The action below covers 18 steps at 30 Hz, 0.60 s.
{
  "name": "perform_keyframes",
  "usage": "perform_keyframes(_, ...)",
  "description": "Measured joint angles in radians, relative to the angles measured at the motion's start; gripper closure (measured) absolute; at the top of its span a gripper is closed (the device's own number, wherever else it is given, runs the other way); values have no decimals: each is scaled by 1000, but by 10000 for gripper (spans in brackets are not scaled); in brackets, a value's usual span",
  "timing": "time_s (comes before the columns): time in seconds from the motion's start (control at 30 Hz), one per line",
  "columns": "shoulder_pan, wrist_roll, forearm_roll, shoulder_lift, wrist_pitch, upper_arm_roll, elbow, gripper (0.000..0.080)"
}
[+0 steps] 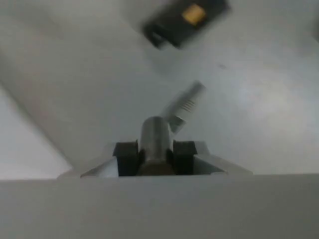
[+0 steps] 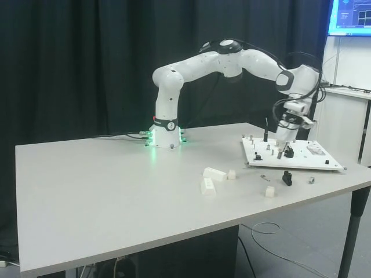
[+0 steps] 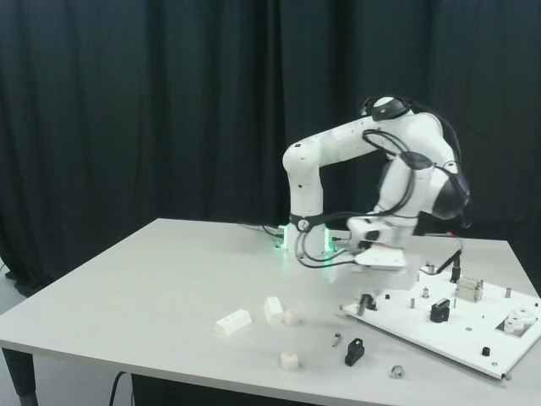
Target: Place round peg 4.
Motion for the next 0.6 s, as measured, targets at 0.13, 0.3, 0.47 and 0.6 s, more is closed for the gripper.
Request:
perform_keyframes(0.13, -5, -26, 8, -1, 21, -4, -54, 656)
perform_keyframes(0.3, -11, -59, 44, -1, 63, -5, -127, 656)
perform_keyframes(0.47, -12, -119, 102, -1, 100, -5, -201, 656)
perform_keyframes(0.6, -15, -163, 164, -1, 115, -5, -251, 656)
